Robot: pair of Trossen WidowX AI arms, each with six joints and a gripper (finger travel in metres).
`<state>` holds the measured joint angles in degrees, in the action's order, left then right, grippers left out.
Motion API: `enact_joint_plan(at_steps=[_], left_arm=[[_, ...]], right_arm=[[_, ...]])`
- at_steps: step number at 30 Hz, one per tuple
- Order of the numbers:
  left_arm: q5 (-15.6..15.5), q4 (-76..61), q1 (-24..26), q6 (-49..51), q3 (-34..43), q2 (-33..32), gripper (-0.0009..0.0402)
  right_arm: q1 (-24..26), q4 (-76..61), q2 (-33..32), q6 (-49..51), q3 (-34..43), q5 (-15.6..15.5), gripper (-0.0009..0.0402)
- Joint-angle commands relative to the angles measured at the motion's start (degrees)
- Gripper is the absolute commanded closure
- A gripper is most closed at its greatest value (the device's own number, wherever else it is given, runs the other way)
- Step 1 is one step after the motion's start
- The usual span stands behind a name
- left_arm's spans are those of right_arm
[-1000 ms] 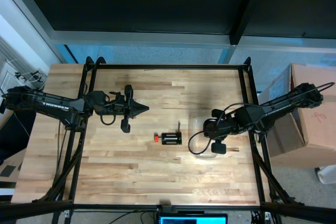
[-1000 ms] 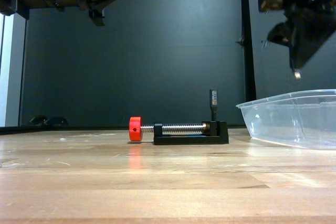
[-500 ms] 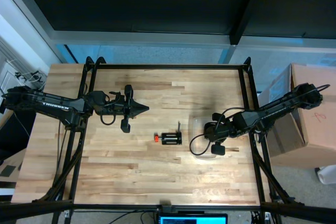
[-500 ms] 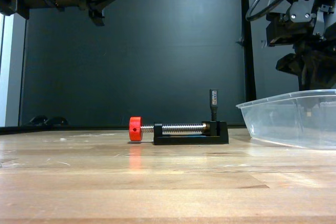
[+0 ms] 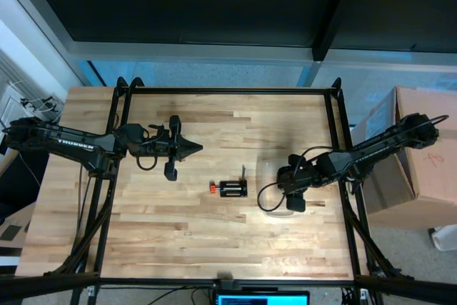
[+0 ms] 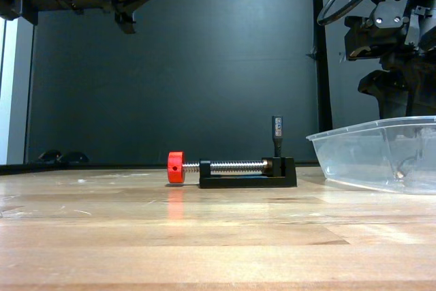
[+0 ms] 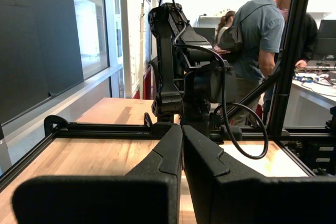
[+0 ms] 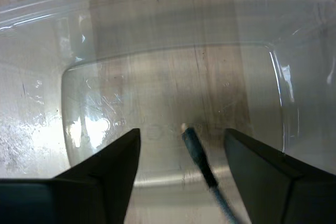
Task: Remove the USB-C connector from the USB-C receptacle and place in the container
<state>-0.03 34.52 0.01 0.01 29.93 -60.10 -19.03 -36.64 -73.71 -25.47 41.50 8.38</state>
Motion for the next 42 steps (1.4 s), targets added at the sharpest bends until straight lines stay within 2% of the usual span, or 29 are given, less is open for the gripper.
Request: enact_joint_plan(at_steps=[1,8,12,14,18,21,27,29,32,35,42], left_arm=[[0.00,0.00,-0.02,0.00,0.02,0.00,0.0393],[0.00,0.00,-0.02,0.00,0.02,0.00,0.0393],[0.00,0.00,-0.02,0.00,0.02,0.00,0.0393],[0.00,0.00,-0.02,0.00,0.02,0.00,0.0393],[0.00,0.00,-0.02,0.00,0.02,0.00,0.0393],[0.00,0.00,-0.02,0.00,0.02,0.00,0.0393],[0.00,0.00,0.00,0.00,0.02,0.00,0.0393],[0.00,0.00,-0.02,0.00,0.02,0.00,0.0393],[0.00,0.00,-0.02,0.00,0.02,0.00,0.0393],[0.00,0.00,-0.02,0.00,0.02,-0.02,0.0393],[0.00,0.00,-0.02,0.00,0.02,0.00,0.0393]], right_arm=[[0.02,-0.52,0.00,-0.57,0.96,0.00,0.0141],[0.85,-3.78,1.88,0.42,5.07,0.11,0.0163],[2.58,-3.76,4.52,3.30,8.07,1.29,0.0197],[3.85,-3.39,5.66,5.29,9.75,2.95,0.0217],[7.02,1.09,7.74,10.62,12.00,2.97,0.0258],[9.88,7.19,9.62,14.88,11.93,1.27,0.0291],[17.29,22.27,12.46,20.31,9.09,-5.31,0.0366],[18.84,26.12,13.05,21.11,8.11,-5.49,0.0397],[20.28,34.07,14.23,21.53,5.16,-5.86,0.0389],[21.16,42.86,15.23,22.95,1.55,-8.66,0.0393],[22.16,61.40,16.52,22.23,-7.65,-10.05,0.0394]])
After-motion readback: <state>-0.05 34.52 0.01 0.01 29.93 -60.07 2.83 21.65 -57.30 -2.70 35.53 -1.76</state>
